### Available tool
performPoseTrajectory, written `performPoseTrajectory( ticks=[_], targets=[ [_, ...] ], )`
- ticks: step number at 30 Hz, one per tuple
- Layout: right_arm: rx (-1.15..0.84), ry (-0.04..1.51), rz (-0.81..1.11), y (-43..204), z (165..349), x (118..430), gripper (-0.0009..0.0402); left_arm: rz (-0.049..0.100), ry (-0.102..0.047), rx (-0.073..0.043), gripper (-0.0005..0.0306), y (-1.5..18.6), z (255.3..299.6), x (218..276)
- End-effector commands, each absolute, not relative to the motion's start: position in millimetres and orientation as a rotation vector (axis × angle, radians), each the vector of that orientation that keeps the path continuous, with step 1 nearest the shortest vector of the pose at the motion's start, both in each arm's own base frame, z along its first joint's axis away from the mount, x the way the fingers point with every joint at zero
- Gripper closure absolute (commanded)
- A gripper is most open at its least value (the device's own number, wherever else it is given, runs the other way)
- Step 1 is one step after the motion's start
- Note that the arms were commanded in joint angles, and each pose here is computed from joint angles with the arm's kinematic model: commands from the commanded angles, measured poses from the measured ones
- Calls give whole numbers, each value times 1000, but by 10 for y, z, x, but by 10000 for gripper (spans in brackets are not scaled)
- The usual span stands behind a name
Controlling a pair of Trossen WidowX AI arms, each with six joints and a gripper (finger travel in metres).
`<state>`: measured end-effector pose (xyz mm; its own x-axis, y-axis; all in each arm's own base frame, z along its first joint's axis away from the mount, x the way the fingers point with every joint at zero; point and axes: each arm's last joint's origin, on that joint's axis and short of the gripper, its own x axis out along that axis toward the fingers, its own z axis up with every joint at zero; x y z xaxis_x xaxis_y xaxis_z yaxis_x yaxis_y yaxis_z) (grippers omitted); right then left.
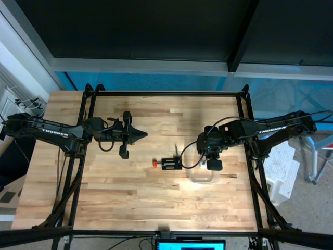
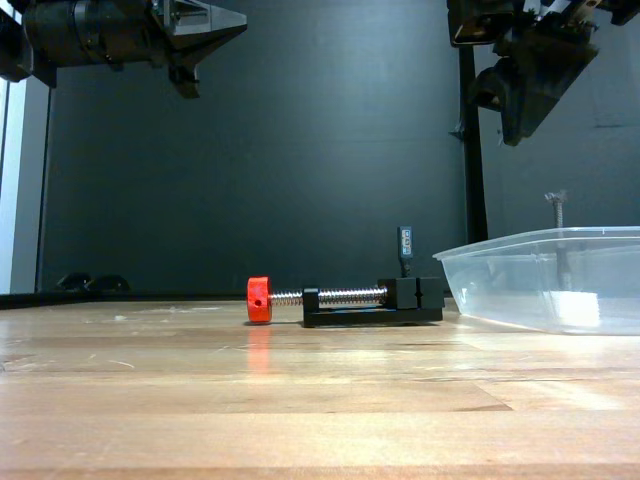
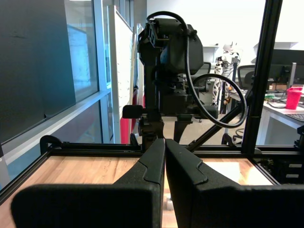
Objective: Pick the usb-c connector and install on the hub
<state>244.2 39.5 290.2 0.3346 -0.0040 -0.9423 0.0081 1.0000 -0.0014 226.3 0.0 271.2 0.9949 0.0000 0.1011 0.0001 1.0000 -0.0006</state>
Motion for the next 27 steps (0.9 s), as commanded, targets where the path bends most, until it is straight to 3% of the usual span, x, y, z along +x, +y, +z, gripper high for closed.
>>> performPoseTrajectory(
  ticks=[1,15,27],
  targets=[
    [3,1257,-11,423,2840,2483,286,0,-101,0,300,0,2712,2263],
    [-16,1325,-11,476,2676,2589,218,0,-101,0,300,0,2712,2263],
    [-34,1380,-9,530,2515,2691,212,0,-102,0,300,0,2712,2263]
  ],
)
